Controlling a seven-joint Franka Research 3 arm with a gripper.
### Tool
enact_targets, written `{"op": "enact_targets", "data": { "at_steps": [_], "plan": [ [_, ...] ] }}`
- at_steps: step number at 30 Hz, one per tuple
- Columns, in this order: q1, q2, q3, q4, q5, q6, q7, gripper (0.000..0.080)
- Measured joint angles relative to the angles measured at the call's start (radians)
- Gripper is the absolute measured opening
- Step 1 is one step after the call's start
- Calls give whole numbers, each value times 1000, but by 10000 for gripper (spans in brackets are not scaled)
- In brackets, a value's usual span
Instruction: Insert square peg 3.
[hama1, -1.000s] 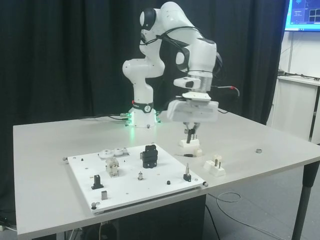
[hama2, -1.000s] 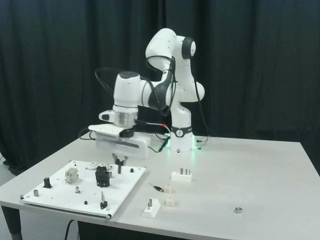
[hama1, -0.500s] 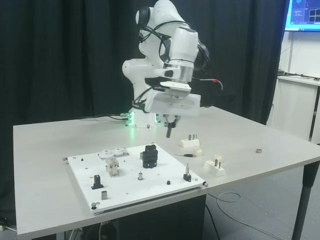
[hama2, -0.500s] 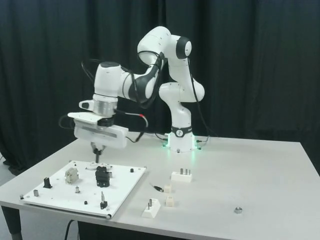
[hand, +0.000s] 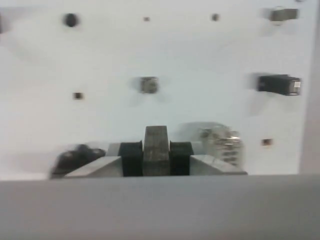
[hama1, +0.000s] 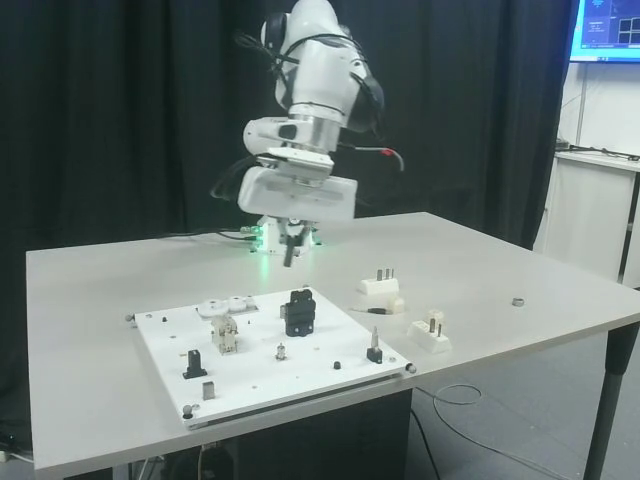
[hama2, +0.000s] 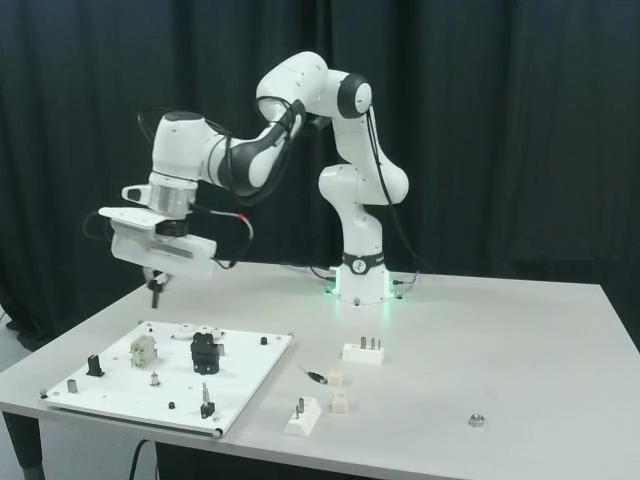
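Wrist view: the gripper (hand: 156, 159) has its black fingers (hand: 131, 158) pressed on the grey square peg (hand: 156, 149), above the white board (hand: 165, 60).

First room view: the peg hangs over the board's far edge.

Second room view: the gripper is well above the board.

Glossy white plastic arm (hama2: 300, 90); matt white board (hama1: 262, 347); dull metal peg (hand: 156, 150).

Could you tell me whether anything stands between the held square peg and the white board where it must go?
Nothing visible does. The gripper holds the square peg in its jaws, high above the white board. The black block and the small fixtures stand low on the board, well below the peg. Which hole is meant cannot be told.
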Motion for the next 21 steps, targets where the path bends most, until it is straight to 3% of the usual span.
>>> {"op": "enact_targets", "data": {
  "at_steps": [11,21],
  "plan": [
    [-79,12,-23,22,51,15,-171,110],
    [-113,37,-85,22,155,40,-358,110]
  ]
}}
